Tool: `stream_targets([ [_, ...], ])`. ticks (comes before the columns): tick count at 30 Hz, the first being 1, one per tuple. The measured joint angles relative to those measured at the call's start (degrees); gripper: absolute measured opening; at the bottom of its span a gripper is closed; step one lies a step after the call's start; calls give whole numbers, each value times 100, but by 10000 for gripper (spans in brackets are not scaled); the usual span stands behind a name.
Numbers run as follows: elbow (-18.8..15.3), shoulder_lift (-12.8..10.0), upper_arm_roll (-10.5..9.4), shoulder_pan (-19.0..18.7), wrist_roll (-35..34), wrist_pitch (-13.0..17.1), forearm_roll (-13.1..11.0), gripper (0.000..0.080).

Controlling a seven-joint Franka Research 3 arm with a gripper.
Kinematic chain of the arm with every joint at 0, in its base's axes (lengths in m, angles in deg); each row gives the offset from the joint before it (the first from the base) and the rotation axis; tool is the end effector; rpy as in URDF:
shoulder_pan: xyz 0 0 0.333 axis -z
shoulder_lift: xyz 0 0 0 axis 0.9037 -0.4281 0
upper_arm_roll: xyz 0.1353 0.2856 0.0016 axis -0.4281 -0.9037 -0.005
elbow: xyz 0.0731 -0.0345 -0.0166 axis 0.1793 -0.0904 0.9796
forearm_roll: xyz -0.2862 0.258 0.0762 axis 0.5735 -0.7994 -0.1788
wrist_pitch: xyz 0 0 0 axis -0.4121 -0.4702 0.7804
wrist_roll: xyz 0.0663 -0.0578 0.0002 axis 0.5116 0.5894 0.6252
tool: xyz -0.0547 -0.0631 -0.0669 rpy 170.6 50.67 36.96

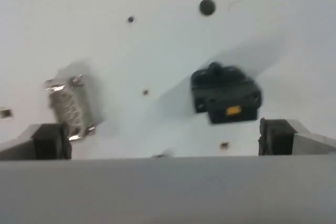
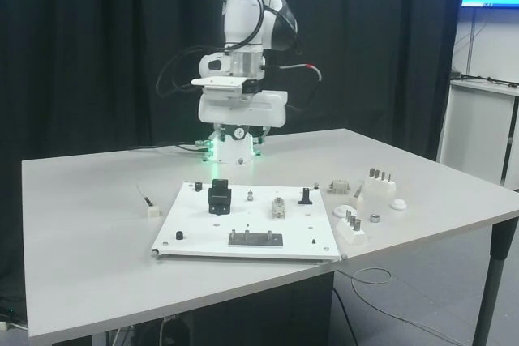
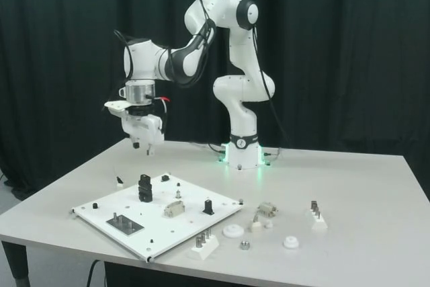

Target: Pick Ethernet.

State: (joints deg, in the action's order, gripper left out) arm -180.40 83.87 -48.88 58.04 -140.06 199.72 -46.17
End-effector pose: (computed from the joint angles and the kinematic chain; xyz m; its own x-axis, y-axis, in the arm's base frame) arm 0.5248 -0.2154 0.3908 0.1357 -0.9904 0.0260 -0.9899 -0.1366 -0.0366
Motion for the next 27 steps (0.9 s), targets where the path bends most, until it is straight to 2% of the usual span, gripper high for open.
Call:
stream_targets([
  [8, -6, 223, -65, -398, -1113, -225, 17, 800],
  [16, -15, 351, -234, -823, -2188, -461, 293, 800],
  [22, -18, 358, -453, -1116, -2591, -554, 390, 800],
  [27, -27, 358, -645, -1339, -2666, -573, 397, 800],
])
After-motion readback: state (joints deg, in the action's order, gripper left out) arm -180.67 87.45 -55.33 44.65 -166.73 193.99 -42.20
